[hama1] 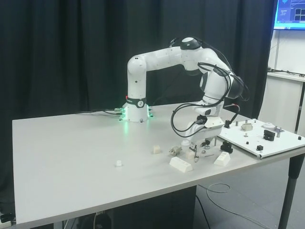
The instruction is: Remove round peg 4.
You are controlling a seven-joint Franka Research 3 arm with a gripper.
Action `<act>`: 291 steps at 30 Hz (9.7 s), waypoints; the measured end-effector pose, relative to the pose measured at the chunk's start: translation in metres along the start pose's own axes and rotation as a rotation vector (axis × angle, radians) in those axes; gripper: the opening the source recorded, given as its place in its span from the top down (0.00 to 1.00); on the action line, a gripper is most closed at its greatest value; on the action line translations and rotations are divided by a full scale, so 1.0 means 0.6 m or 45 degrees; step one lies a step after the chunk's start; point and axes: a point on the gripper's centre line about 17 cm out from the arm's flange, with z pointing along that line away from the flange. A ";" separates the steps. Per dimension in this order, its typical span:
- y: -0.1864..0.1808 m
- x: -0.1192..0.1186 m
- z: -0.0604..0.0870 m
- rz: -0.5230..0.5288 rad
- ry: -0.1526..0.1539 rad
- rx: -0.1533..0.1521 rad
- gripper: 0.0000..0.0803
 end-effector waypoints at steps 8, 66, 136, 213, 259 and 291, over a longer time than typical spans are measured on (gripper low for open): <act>0.004 0.003 -0.005 0.002 0.009 -0.007 0.00; 0.029 0.019 -0.060 -0.018 0.048 -0.037 0.00; -0.696 0.161 -0.170 -0.724 0.387 0.115 0.00; -0.785 0.201 -0.100 -0.743 0.522 0.089 0.00; -0.769 0.225 -0.079 -0.756 0.566 0.040 0.00; -0.785 0.218 -0.069 -0.747 0.556 0.053 0.67</act>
